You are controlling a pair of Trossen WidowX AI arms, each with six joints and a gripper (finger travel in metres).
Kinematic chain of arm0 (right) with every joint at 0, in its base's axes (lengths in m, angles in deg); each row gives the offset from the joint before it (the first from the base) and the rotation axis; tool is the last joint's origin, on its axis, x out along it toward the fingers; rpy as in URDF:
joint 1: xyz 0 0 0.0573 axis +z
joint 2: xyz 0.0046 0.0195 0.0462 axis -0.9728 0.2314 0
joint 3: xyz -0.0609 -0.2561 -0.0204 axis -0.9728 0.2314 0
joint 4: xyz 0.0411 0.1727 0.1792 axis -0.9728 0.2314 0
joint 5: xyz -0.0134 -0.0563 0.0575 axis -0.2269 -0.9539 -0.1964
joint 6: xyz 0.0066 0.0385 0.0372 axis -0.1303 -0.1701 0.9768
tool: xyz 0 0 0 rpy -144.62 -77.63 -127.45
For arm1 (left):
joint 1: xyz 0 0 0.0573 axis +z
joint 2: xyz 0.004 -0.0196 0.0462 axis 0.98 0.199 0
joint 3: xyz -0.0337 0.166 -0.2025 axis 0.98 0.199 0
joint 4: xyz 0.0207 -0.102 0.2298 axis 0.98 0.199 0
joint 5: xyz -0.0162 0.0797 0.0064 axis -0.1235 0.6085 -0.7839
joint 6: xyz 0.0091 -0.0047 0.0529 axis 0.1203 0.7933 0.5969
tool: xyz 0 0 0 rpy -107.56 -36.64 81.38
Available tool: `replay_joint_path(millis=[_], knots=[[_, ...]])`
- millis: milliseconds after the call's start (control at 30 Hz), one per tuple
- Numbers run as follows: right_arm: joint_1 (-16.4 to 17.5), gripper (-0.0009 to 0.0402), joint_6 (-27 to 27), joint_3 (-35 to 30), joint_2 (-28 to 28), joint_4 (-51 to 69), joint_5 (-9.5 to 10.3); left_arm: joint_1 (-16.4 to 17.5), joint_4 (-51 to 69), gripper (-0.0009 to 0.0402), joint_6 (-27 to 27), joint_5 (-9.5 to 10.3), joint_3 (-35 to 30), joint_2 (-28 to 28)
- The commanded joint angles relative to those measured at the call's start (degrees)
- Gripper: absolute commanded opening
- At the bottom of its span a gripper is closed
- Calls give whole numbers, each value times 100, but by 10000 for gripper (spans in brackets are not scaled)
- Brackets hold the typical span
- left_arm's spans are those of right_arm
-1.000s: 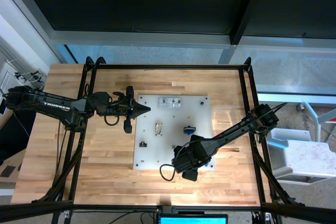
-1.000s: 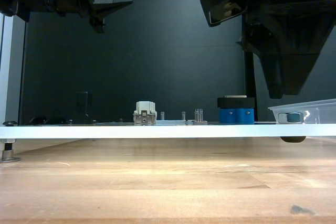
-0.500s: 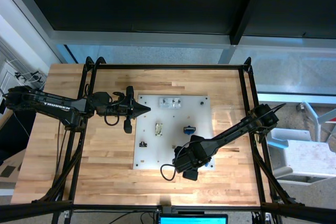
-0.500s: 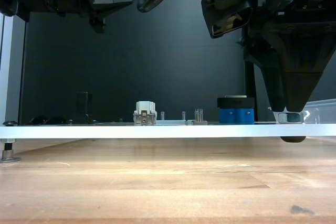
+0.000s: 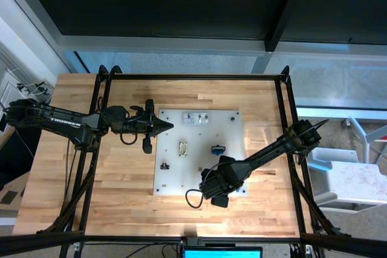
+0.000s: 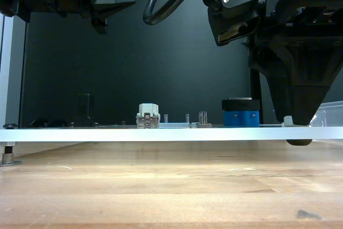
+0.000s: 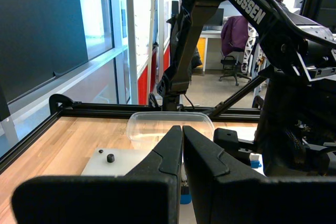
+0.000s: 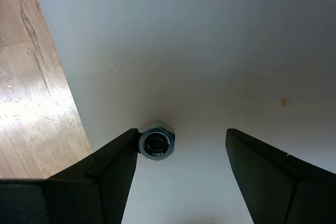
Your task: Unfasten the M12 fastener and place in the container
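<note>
Across the lower two thirds of the high view lies the pale wooden table [image 5: 121, 197], with the flat white rectangular board [image 5: 181, 179] at mid-frame.

Just off the board's right edge in that view sits the clear colourless plastic tub [image 7: 144, 127]. It has rounded corners, and no nut shows in it.

The black right arm reaches in from the right of the high view to the board's lower right corner. Right gripper [image 8: 182, 145]: low over the board, fingers apart, nothing held. In the low view its tip is at the right of the frame, just above the board.

Left gripper [image 7: 182, 129]: held high at the upper left of the low view, fingers together on nothing, well apart from the work.

Silver hexagonal nut [image 8: 156, 142]: flat on the white board near its wood-side edge, between the right gripper's fingers. It is off-centre, touching or just beside one finger, with the other well clear. Its bore is dark and no ribs show, which fits a nut run fully down on its stud.

Handling, as a judgement:
- The nut looks like stiff, light metal and not fragile.
- Its faces look smooth, so it may be slippery, and it is tiny enough to drop.
- Best hold is across two opposite flats, not the corners.
- Centre the claw first, or closing will push it sideways.
- Expect thread resistance until it spins free.
</note>
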Motion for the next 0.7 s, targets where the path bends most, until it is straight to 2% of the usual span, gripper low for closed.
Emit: replay_joint_path(millis=[33,167,700], knots=[[-4,221,-15,39,0,-68,-13,2,-2,0,0,0,0,2],[-4,193,-31,37,-2,-72,-13,2,-2,0,0,0,0,2],[0,31,-127,37,-4,-170,-4,0,-2,0,0,0,0,2]])
